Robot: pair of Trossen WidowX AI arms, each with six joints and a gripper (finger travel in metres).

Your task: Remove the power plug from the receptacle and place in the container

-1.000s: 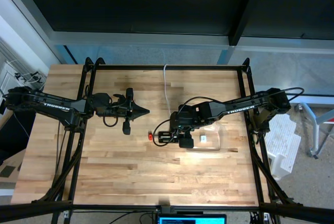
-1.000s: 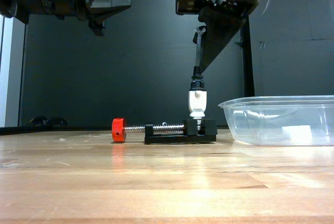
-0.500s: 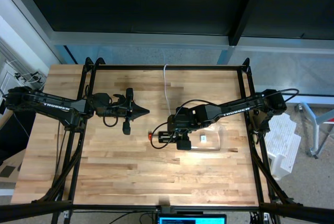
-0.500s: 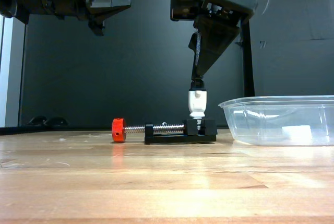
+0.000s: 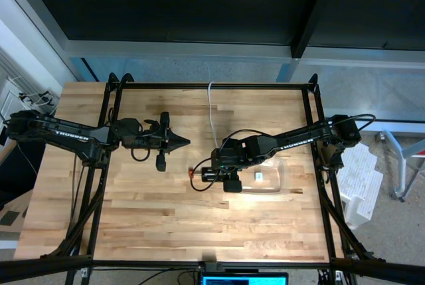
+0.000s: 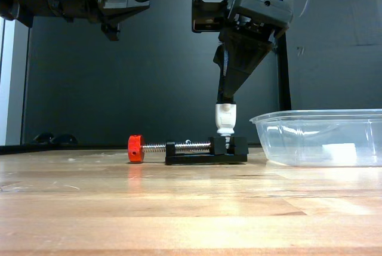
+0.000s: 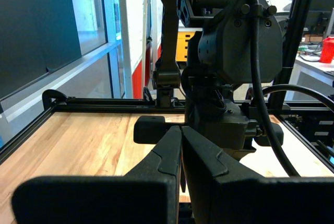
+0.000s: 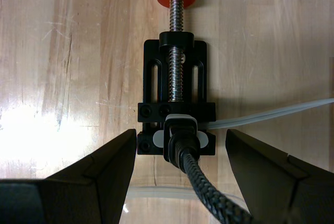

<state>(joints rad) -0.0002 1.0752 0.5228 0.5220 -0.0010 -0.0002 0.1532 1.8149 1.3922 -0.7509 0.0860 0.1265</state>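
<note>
The receptacle (image 6: 206, 150) is a black block with a red tip (image 6: 136, 148) and an upright white face (image 6: 225, 119); it lies on the table left of the container (image 6: 316, 139). The power plug (image 8: 180, 135) sits in it, its black braided cord rising between my right fingers. My right gripper (image 6: 225, 92) points straight down just above the white face, open, one finger on each side of the plug (image 8: 130, 145). From above, the right gripper (image 5: 222, 165) covers the receptacle (image 5: 199, 173). My left gripper (image 5: 182, 142) hovers shut, high and to the left.
A long white cable (image 5: 211, 109) runs from the receptacle to the table's far edge. A black frame rail (image 5: 212, 86) borders the table. The clear container (image 5: 282, 179) holds a small white label (image 5: 259, 176).
My right gripper has come down and shifted slightly left, so its fingertips now reach the plug above the white face. The left arm has stayed still.
</note>
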